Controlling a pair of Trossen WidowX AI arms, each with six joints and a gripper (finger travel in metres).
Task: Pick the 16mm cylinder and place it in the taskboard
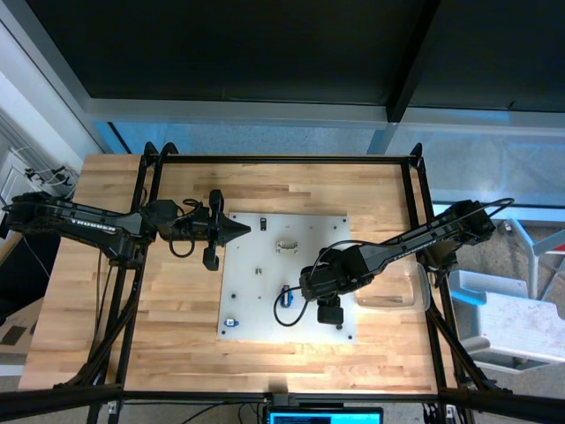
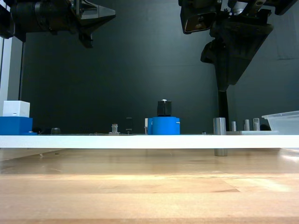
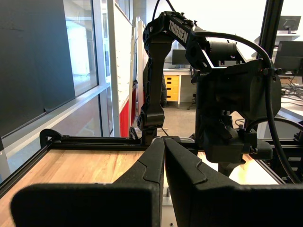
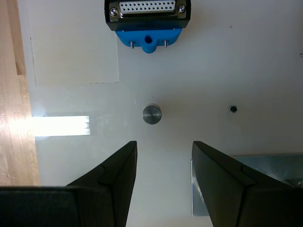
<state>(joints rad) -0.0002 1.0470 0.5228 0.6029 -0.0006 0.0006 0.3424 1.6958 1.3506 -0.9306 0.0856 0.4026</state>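
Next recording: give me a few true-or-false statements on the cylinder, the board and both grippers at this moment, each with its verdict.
1. The right gripper hangs over the taskboard with its fingers open and nothing between them. True.
2. The left gripper holds the 16mm cylinder. False: its fingers are shut on nothing, and it hovers raised near the board's left edge.
3. The 16mm cylinder stands upright in the taskboard, apart from the right gripper's fingers. True.
4. The blue connector lies in the clear tray. False: it sits on the taskboard, and the tray is beside the board's right edge.
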